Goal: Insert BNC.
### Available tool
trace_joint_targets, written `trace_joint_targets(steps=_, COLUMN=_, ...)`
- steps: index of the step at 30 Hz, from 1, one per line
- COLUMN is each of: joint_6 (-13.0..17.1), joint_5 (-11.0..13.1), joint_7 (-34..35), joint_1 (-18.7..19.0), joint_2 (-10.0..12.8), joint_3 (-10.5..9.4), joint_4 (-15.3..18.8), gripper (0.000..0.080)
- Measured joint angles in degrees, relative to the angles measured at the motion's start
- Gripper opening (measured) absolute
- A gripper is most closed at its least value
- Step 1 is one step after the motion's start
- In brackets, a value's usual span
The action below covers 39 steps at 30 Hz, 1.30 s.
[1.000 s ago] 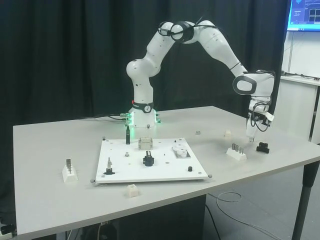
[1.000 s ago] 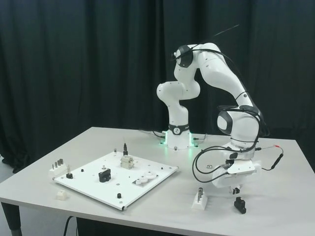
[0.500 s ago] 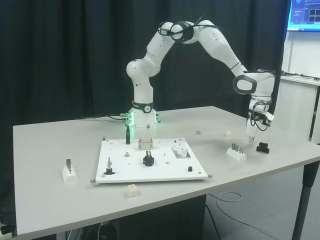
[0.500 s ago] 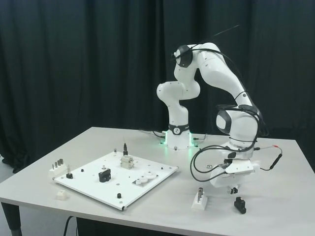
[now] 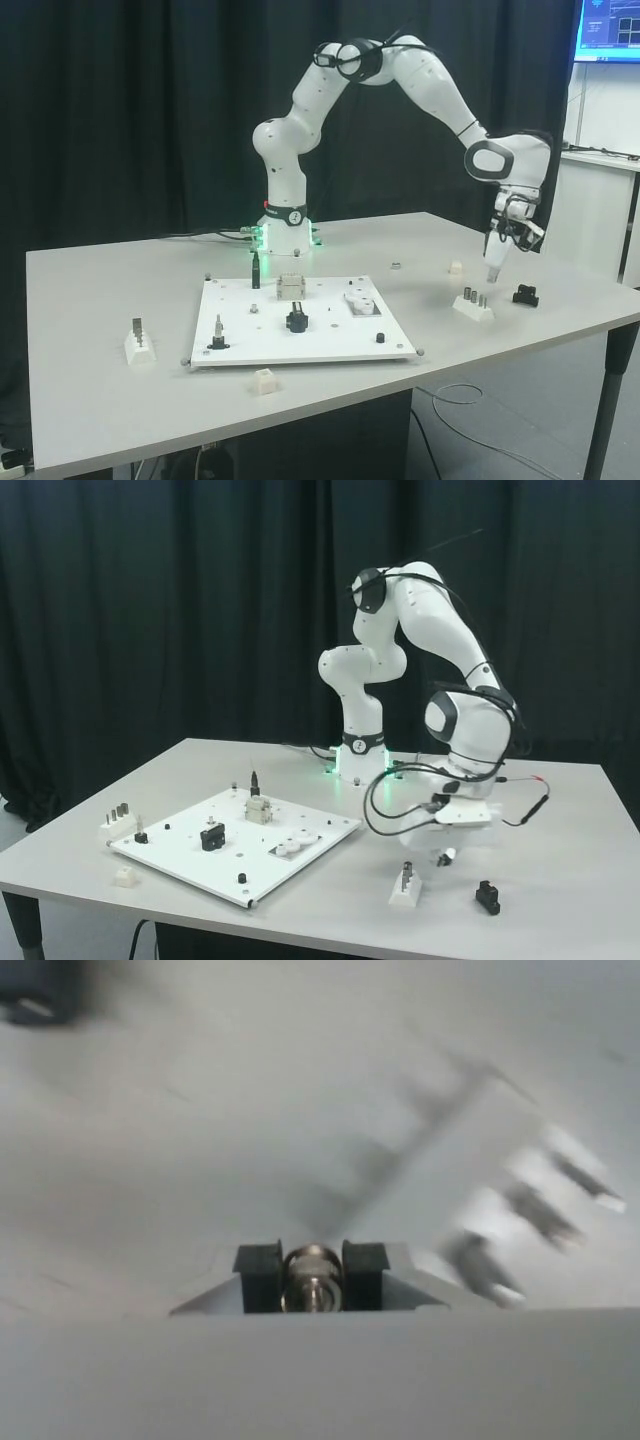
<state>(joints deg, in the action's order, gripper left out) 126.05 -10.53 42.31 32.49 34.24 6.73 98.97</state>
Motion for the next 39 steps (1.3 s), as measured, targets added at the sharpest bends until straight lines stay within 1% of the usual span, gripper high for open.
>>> trace_joint_targets(steps=2, joint_6=-1.52, joint_5=-1.24, joint_7=-0.64, joint_1=-0.40, joint_2=-0.51, joint_3=0.50, joint_4=-0.20, gripper=0.0121)
trace_joint_targets(steps=5, joint_6=-3.81, joint_5=-3.37, joint_7=-1.73, joint_1=-1.56, joint_2=-1.45, joint_3=0.71, joint_4=-0.33, gripper=0.0121)
trace_joint_targets(steps=8, joint_6=-6.03, joint_5=-5.57, joint_7=-2.66, joint_1=-3.31, joint_2=-2.56, joint_3=0.53, joint_4=-0.33, gripper=0.0121)
trace_joint_targets(steps=11, joint_6=-8.13, joint_5=-7.47, joint_7=-4.19, joint_1=-5.60, joint_2=-3.71, joint_3=-0.08, joint_4=-0.30, gripper=0.0121)
trace_joint_targets(steps=13, joint_6=-9.26, joint_5=-8.44, joint_7=-5.21, joint_1=-7.34, joint_2=-4.39, joint_3=-0.77, joint_4=-0.29, gripper=0.0121)
trace_joint_targets(steps=15, joint_6=-10.26, joint_5=-9.36, joint_7=-6.48, joint_1=-9.59, joint_2=-5.12, joint_3=-1.88, joint_4=-0.19, gripper=0.0121)
trace_joint_targets(steps=21, joint_6=-12.89, joint_5=-11.86, joint_7=-10.57, joint_1=-17.66, joint_2=-7.00, joint_3=-6.52, joint_4=0.31, gripper=0.0121)
trace_joint_targets(steps=25, joint_6=-13.86, joint_5=-12.90, joint_7=-13.26, joint_1=-22.94, joint_2=-8.01, joint_3=-9.44, joint_4=1.08, gripper=0.0121)
trace_joint_targets(steps=27, joint_6=-13.92, joint_5=-13.19, joint_7=-14.68, joint_1=-25.31, joint_2=-8.56, joint_3=-10.51, joint_4=1.81, gripper=0.0121)
trace_joint_targets(steps=29, joint_6=-13.92, joint_5=-13.40, joint_7=-16.04, joint_1=-27.27, joint_2=-9.08, joint_3=-11.16, joint_4=2.53, gripper=0.0121)
trace_joint_targets(steps=32, joint_6=-13.89, joint_5=-13.46, joint_7=-18.32, joint_1=-29.63, joint_2=-9.88, joint_3=-11.46, joint_4=3.74, gripper=0.0121)
trace_joint_targets(steps=39, joint_6=-13.37, joint_5=-13.62, joint_7=-23.21, joint_1=-33.83, joint_2=-11.70, joint_3=-11.05, joint_4=6.31, gripper=0.0121)
